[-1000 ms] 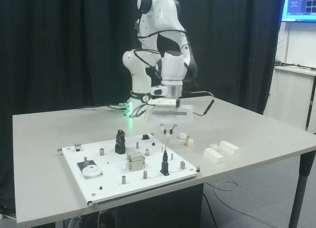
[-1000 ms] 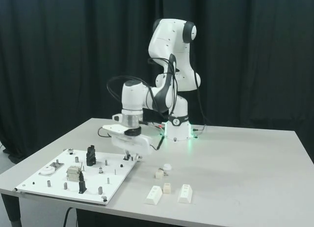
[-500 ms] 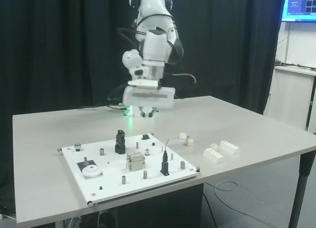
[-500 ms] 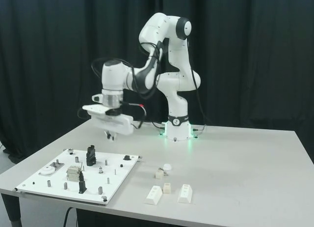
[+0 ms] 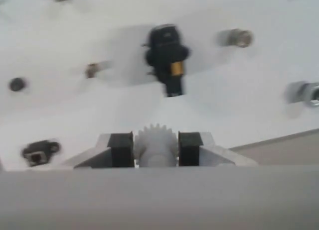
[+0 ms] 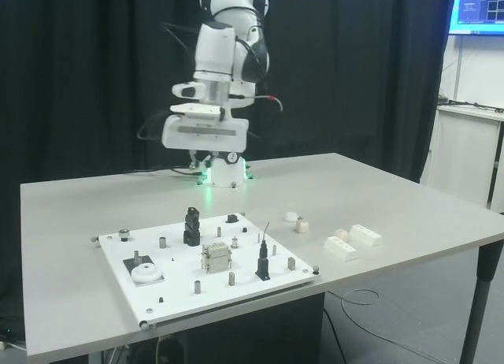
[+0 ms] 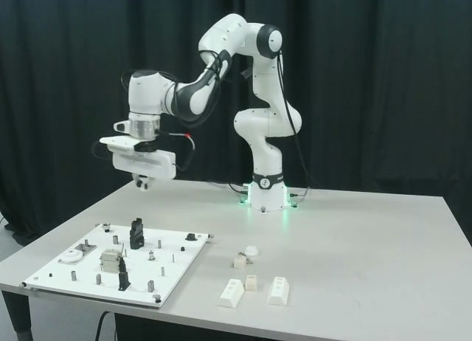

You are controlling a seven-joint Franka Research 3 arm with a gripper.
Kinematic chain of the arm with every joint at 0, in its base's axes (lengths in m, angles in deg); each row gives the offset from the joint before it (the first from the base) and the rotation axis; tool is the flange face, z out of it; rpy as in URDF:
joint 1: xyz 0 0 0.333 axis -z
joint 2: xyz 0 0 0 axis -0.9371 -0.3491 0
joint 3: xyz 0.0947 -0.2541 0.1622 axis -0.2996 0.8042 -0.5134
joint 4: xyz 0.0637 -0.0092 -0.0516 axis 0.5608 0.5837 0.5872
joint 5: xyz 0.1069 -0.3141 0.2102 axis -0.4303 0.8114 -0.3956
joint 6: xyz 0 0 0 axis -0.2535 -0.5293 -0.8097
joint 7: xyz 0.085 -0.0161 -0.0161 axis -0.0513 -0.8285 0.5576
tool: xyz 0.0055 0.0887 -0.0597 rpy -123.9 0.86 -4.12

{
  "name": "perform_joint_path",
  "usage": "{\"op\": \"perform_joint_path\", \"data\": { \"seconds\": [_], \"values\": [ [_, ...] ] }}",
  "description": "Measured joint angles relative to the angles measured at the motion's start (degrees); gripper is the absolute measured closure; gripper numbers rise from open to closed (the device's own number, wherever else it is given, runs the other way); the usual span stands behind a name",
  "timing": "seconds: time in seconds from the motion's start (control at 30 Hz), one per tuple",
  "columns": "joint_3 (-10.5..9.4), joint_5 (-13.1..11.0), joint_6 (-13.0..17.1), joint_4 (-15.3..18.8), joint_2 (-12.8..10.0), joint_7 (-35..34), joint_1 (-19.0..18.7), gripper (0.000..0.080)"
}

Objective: Insert small gear.

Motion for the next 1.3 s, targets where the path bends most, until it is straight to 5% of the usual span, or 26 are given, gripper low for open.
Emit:
{"op": "perform_joint_path", "data": {
  "seconds": [0.5, 1.07, 1.3],
  "values": [
    [0.64, -0.9, 2.7, -5.4, -3.7, 10.2, 7.2, 0.0614],
    [0.20, -15.9, 2.9, -15.9, -18.3, 22.9, 14.2, 0.0614],
    [-1.36, -18.3, -0.8, -22.1, -24.2, 24.8, 17.5, 0.0614]
  ]
}}
